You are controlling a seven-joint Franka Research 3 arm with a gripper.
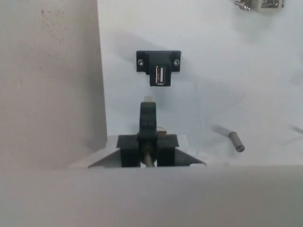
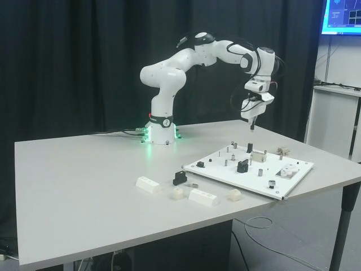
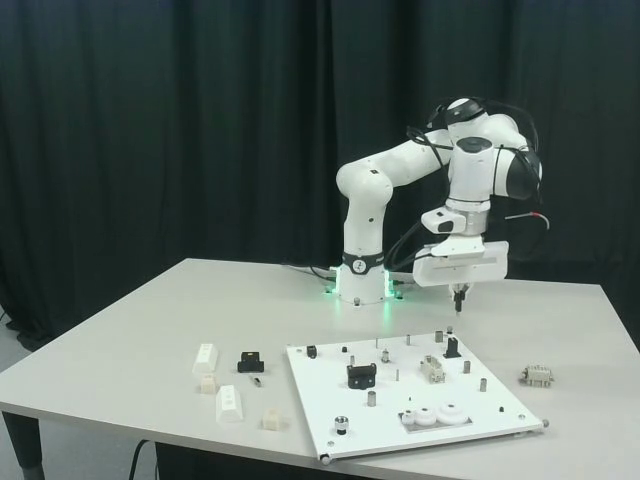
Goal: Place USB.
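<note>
USB plug held in the air above the white board's far edge, lined up over its socket.

The gripper (image 1: 148, 142) hangs from the white arm (image 3: 400, 165) above the far side of the white board (image 3: 500, 425) on the grey worktop (image 2: 84, 169), its jaws clamped on the black USB plug (image 1: 147, 118), whose metal tip points down. In the wrist view the black USB socket (image 1: 159, 67), fixed to the board by two screws, lies just beyond the plug's tip with a gap between them, and a small grey pin (image 1: 236, 141) lies loose on the board off to one side. In the second room view the plug (image 3: 456, 298) is well clear of the board, above a small black block (image 3: 452, 347). White blocks (image 2: 148, 184) and a black part (image 2: 179, 178) rest on the worktop beside the board.
</note>
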